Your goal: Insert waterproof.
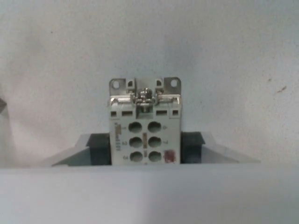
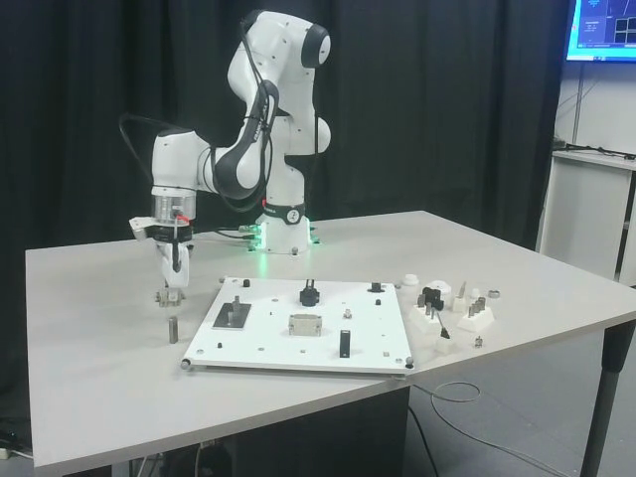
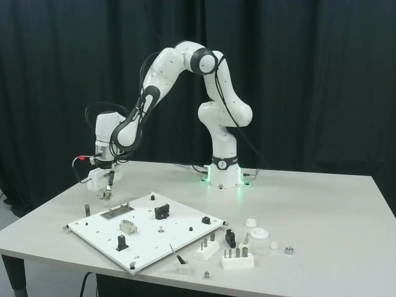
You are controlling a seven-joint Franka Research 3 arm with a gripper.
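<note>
Progress check: the arm has the waterproof connector [image 1: 145, 125] in its end effector [image 2: 172, 288], fingers closed on it. The wrist view shows the part square between the two black finger pads [image 1: 98, 148], its six-hole face toward the camera and a metal clip with a screw on the far end. So the pick looks done.

The insert is not done. The end effector hangs low over bare tabletop [image 2: 89, 328], off the edge of the white assembly board [image 3: 143, 238], on the side away from the loose parts. The connector is just above the surface; I can't tell from either room view whether it touches. A small dark upright post [image 2: 172, 327] stands on the tabletop just beside it, nearer the table's front edge.

Left, as I judge it: carry the part over to the board, line it up with its mating socket, push in. My guess for the socket is the grey metal block [image 2: 304, 324] mid-board, but that's not certain from here.

Surface: plain grey tabletop, matte, no clutter under the arm. The board carries several black fixtures and a flat grey plate [image 2: 235, 314]. White holders with pegs and gears [image 3: 238, 258] sit past the board's other side.

Room: black curtains all round, a monitor [image 2: 602, 30] up in one corner, green light at the robot base [image 3: 223, 176].
</note>
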